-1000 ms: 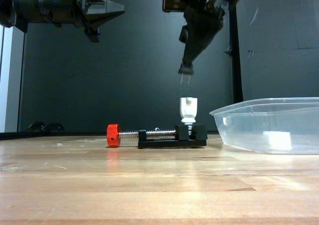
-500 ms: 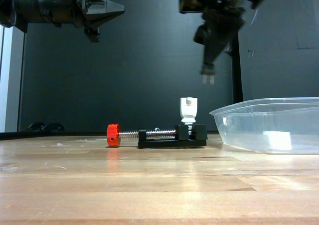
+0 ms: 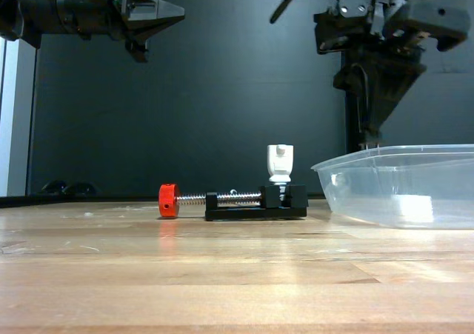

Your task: Remove the power plug from the receptacle and place in the container

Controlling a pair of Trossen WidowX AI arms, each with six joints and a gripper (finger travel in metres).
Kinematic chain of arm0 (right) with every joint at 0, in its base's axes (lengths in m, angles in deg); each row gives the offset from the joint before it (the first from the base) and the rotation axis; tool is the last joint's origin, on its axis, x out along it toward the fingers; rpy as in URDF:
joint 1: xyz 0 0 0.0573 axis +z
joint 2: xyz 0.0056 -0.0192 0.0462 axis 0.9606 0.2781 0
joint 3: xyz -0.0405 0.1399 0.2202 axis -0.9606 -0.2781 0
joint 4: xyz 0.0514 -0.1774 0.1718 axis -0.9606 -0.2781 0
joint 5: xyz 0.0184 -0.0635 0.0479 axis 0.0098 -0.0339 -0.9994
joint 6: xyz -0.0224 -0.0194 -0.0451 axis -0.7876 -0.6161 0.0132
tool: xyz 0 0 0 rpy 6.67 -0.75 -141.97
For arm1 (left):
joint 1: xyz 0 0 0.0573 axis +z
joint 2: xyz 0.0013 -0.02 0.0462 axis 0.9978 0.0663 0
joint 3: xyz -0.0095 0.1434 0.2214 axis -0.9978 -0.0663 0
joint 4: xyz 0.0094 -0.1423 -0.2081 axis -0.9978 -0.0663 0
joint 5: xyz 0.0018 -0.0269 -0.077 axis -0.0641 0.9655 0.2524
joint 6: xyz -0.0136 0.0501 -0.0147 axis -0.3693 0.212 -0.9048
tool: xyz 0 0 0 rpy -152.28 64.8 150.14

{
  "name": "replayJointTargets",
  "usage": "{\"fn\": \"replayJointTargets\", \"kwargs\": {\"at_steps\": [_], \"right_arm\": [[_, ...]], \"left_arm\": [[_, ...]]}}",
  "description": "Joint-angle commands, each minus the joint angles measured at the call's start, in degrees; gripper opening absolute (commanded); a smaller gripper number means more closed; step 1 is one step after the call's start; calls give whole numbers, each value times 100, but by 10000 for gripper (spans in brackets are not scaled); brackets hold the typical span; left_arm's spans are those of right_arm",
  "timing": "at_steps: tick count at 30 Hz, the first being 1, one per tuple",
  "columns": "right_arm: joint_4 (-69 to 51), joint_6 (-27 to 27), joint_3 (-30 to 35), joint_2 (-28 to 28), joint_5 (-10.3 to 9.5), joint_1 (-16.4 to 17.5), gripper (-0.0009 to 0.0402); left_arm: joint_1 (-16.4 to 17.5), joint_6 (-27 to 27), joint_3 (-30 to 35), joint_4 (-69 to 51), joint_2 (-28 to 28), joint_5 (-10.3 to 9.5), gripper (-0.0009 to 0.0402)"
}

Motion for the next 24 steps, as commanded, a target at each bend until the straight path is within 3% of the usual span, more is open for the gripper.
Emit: {"fn": "replayJointTargets", "kwargs": {"at_steps": [1, 16, 24], "right_arm": [[50, 146, -133, -37, 105, 9, 53], [177, 181, -142, -142, 85, 35, 197], [713, -92, -144, -765, 192, -63, 200]], "left_arm": [[0, 2, 2, 4, 0, 4, 0], [2, 2, 2, 4, 2, 4, 0], [0, 2, 2, 4, 2, 4, 0]]}}
